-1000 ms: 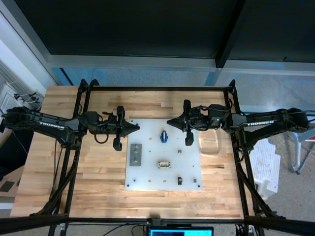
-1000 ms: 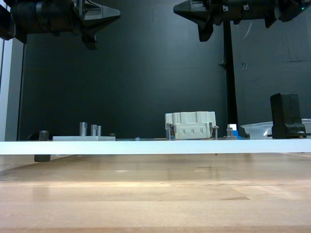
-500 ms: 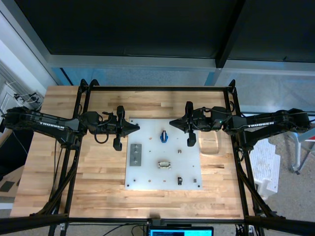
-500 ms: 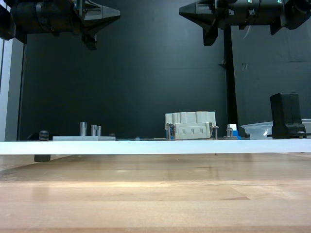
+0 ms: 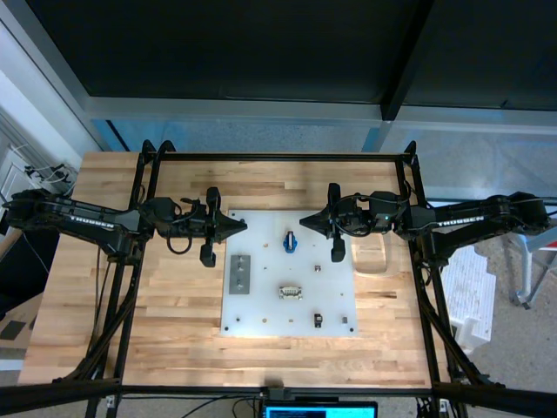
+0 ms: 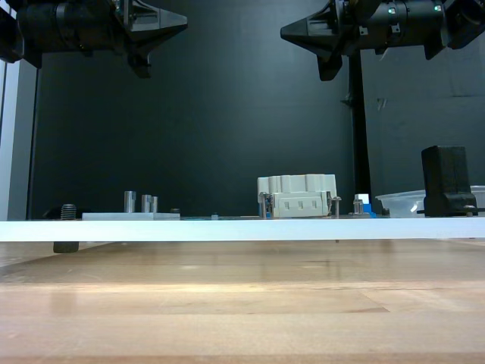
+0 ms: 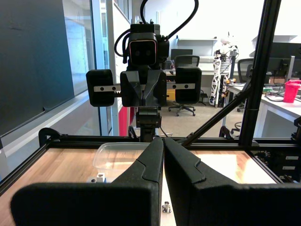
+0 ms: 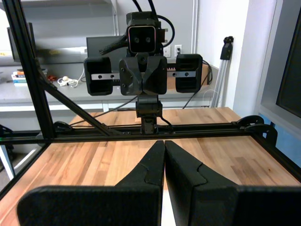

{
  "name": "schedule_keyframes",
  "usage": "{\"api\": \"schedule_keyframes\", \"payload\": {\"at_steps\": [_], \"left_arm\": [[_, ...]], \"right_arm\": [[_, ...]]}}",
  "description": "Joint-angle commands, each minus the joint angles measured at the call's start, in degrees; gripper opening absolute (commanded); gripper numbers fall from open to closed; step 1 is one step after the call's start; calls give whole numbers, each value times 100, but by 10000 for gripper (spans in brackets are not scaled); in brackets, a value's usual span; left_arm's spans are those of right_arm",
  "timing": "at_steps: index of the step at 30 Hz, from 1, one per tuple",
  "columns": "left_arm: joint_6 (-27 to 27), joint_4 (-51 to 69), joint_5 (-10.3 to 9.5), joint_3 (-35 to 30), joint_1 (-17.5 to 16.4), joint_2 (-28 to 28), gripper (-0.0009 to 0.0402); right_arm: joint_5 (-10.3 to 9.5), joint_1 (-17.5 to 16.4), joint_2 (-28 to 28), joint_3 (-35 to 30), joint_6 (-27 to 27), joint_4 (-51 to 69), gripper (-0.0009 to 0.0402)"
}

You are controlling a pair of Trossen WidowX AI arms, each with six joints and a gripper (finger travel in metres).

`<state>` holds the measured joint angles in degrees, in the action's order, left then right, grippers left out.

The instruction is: Pick the 16mm bar and install on taskboard

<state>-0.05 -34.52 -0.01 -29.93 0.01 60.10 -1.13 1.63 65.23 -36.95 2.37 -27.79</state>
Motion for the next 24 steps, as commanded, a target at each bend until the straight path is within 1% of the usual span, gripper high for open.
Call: {"api": "schedule_keyframes", "payload": {"at_steps": [1, 24], "left_arm": [[0, -2, 0, -2, 0, 0, 0], [0, -2, 0, -2, 0, 0, 0]], "right_arm": [[2, -2, 7, -4, -11, -2, 0], [-2, -7, 7, -2, -33, -120, 0]]}}
